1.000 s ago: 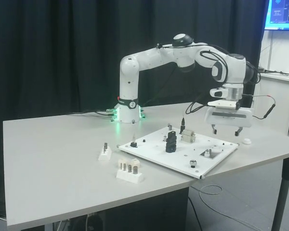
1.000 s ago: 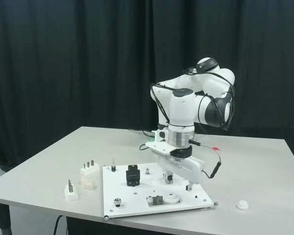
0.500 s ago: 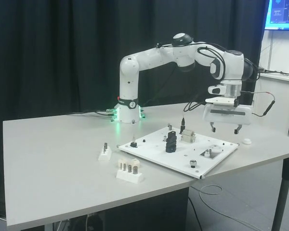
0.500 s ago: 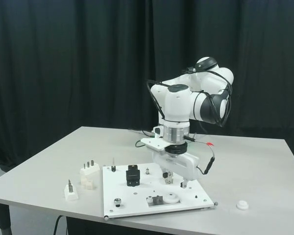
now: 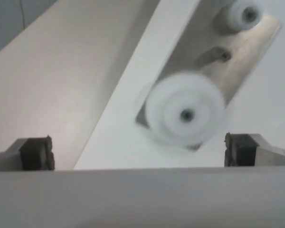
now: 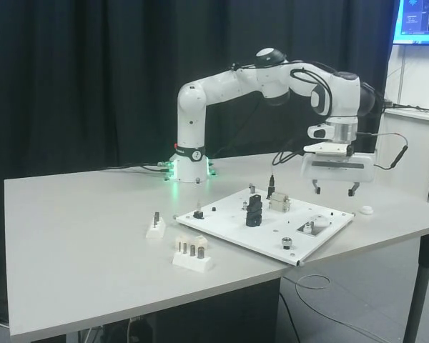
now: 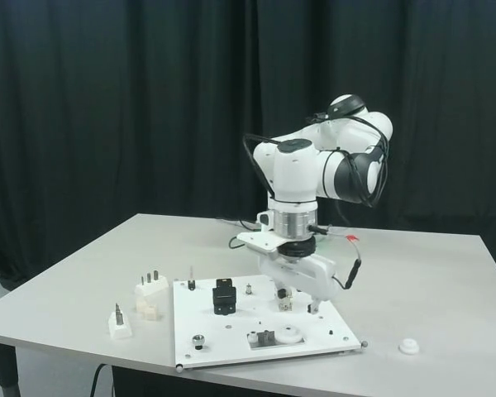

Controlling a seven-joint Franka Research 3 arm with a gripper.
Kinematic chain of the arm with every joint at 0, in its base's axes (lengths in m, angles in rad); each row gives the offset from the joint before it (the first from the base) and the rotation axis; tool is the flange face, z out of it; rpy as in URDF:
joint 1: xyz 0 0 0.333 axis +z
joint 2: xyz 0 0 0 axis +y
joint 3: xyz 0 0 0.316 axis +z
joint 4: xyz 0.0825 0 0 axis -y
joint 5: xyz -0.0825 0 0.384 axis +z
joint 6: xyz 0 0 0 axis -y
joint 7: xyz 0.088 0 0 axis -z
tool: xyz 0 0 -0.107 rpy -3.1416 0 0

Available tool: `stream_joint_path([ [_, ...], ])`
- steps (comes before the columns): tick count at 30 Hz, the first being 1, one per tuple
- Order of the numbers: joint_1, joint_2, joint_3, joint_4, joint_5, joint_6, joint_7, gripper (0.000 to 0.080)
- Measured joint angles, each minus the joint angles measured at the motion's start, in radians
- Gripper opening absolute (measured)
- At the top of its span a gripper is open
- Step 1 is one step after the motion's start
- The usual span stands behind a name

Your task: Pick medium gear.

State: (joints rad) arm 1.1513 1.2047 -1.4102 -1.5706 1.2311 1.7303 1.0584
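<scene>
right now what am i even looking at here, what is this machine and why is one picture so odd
It is a white robot arm bolted on a grey table. Two pictures come from cameras in the room. The odd one comes from a camera on the arm's wrist, looking down past the fingertips of its gripper. The gripper is open and holds nothing. It hangs over a white board that carries small parts. The wrist picture shows white gears there, the larger gear almost between the fingertips.

One white arm [image 6: 222, 82] with one gripper [image 6: 333, 190]; one white board [image 7: 231, 331] on one grey table [image 6: 71, 221]. Two white gears [image 5: 185, 114] in wrist view. Two small white fixture blocks [image 7: 151, 294] beside the board; one loose white disc [image 7: 408, 346].
</scene>
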Motion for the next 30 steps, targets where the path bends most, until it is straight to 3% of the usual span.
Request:
stream_joint_path([
  [11, 0.039, -0.010, 0.000, 0.009, 0.050, -0.033, 0.075, 0.0800],
  [30, 0.177, 0.006, 0.014, 0.019, 0.043, -0.013, 0.341, 0.0800],
])
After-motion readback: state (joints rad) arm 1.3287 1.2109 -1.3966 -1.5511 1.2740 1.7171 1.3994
